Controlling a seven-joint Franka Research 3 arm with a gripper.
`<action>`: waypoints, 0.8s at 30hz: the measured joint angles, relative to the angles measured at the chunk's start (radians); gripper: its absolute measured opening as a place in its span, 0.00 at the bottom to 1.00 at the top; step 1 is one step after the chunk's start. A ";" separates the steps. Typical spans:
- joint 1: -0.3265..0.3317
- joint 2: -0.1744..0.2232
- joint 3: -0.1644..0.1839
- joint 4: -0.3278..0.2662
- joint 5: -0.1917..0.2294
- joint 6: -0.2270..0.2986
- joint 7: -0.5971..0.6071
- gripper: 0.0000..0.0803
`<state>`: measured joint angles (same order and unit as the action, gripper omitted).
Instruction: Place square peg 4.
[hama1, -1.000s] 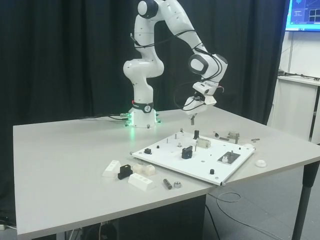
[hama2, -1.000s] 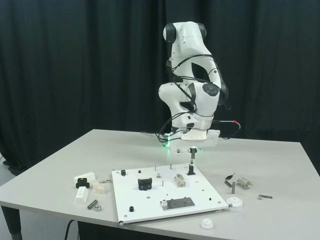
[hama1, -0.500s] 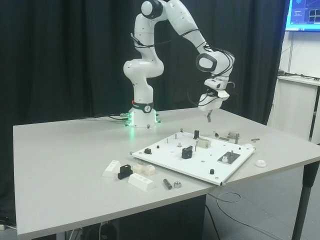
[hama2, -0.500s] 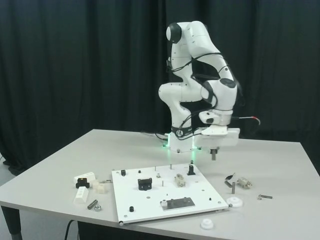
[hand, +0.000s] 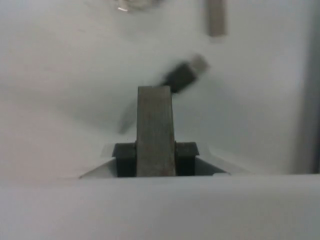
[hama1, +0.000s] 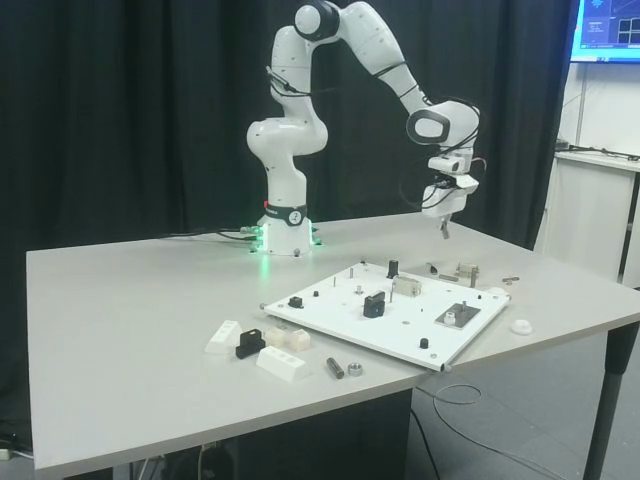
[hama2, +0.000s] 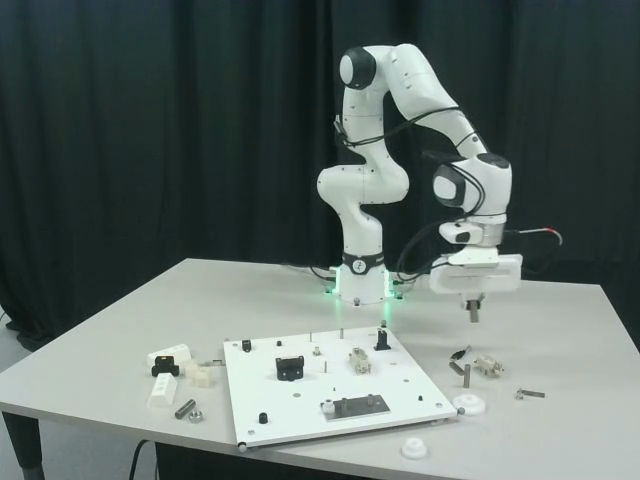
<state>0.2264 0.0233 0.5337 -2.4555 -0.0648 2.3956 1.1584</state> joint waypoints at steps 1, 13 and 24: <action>0.000 0.006 0.009 0.004 0.000 0.008 0.007 0.19; 0.000 0.099 0.060 0.055 -0.028 0.116 0.070 0.19; -0.002 0.236 0.046 0.142 -0.131 0.194 0.134 0.19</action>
<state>0.2245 0.2589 0.5797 -2.3138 -0.1957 2.5893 1.2926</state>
